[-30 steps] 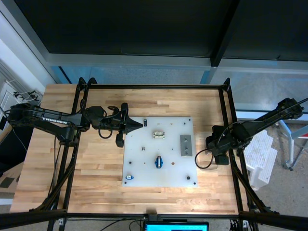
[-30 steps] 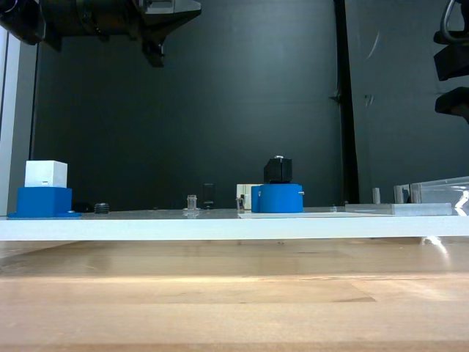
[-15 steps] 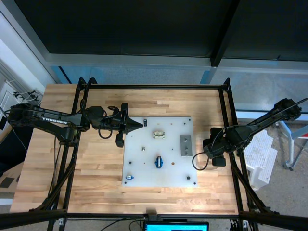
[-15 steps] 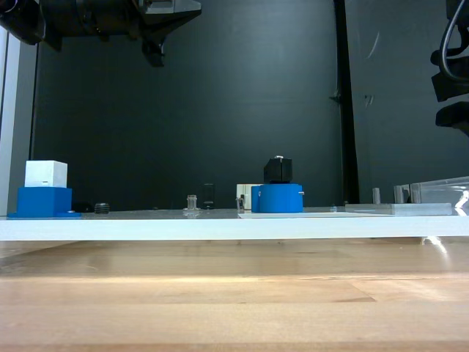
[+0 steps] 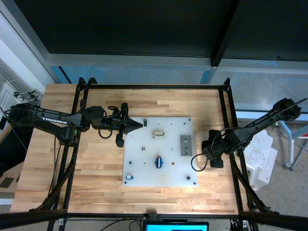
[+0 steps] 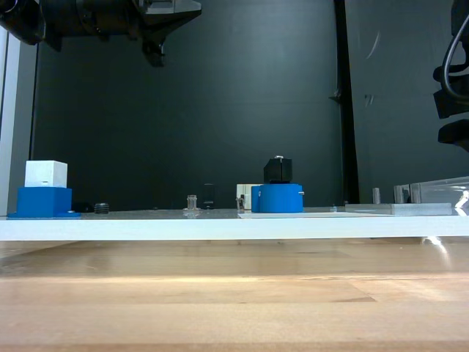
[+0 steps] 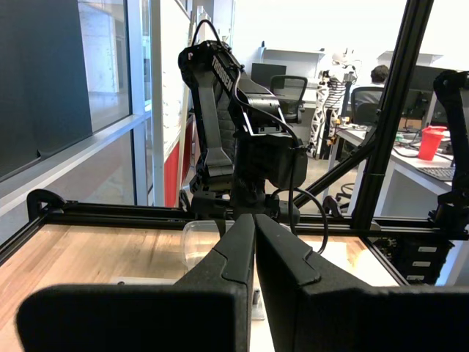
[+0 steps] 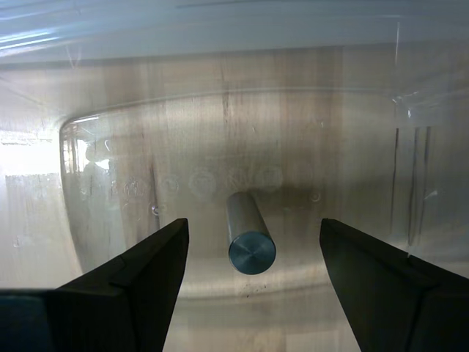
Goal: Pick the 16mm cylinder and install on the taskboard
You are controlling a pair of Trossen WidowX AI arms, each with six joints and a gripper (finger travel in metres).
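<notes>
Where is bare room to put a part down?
Bare table: between the taskboard and the near edge. Crowded: the shut left tool over the board's far-left corner; the open right tool over the tray holding the 16mm cylinder.

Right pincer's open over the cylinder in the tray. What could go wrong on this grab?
The 16mm cylinder lies on its side between the open fingers of the right pincer; being round, it may roll or squirt out as they close.
The wall of the clear tray curves in close, so a finger could catch it and shove the tray.
The left pincer hangs shut over the left edge of the taskboard and could crowd an install there.
</notes>
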